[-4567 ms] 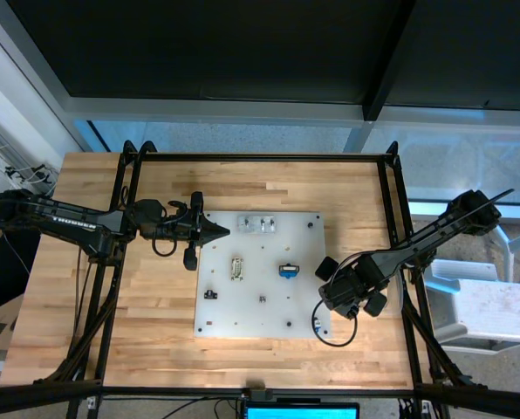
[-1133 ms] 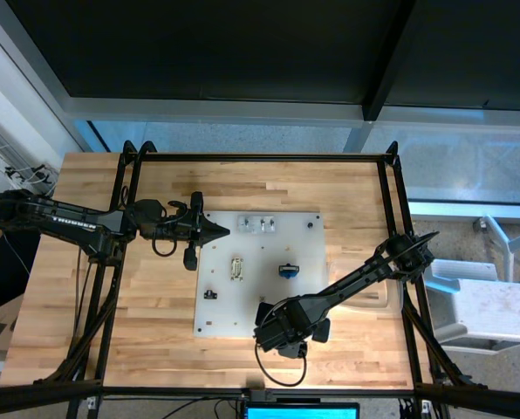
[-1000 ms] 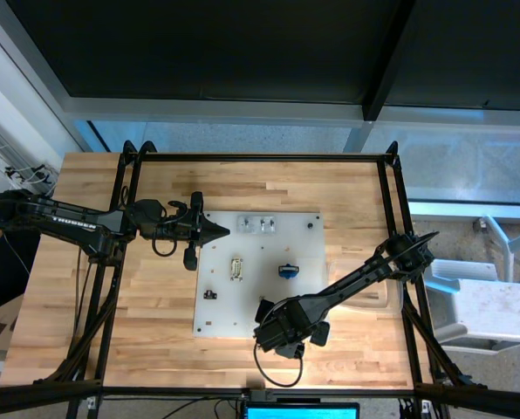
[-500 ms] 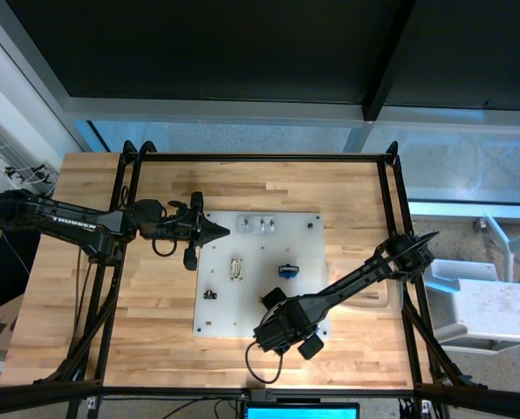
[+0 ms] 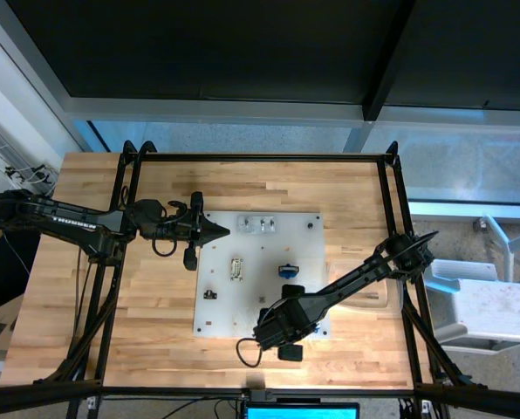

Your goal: Pick the M12 fastener and fasten on the M12 threads

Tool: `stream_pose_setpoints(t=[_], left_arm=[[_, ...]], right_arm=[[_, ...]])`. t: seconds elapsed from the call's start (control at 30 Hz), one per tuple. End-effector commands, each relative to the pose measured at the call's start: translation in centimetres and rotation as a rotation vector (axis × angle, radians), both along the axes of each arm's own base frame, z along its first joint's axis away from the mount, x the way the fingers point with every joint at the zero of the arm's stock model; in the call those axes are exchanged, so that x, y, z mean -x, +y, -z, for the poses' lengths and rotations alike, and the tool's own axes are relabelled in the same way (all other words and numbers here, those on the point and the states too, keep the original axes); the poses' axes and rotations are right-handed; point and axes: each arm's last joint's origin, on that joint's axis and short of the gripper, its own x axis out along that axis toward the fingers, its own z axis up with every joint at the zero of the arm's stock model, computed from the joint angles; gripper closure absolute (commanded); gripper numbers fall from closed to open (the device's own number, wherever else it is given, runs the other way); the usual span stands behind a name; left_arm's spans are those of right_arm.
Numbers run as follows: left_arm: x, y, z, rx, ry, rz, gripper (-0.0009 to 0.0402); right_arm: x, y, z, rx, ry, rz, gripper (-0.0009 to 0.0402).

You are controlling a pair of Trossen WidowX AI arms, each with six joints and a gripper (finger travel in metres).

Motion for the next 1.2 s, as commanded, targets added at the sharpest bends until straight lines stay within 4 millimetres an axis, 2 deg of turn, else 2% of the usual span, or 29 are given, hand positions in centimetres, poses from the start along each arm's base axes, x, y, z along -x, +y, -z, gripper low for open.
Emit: stream_pose_setpoints(t=[0.03,0.17,0.33,0.8,1.2], left_arm=[[0.0,0.0,-0.02,0.0,-0.001,0.0,0.0393],[0.0,0.0,-0.02,0.0,-0.001,0.0,0.0393],[0.0,0.01,-0.02,0.0,-0.001,0.0,0.0393],[0.0,0.0,-0.02,0.0,-0.001,0.0,0.0393],[0.0,0.01,-0.02,0.0,-0.001,0.0,0.0393]], right_arm=[[0.0,-0.05,0.01,-0.007,-0.004,0.144,0.0368],[-0.03,-0.1,0.01,-0.021,-0.009,0.348,0.0368],[-0.08,-0.18,-0.01,-0.032,-0.013,0.479,0.0368],[-0.12,-0.26,-0.01,-0.076,-0.03,1.088,0.0368],[-0.14,-0.27,-0.08,-0.106,-0.042,1.433,0.0368]])
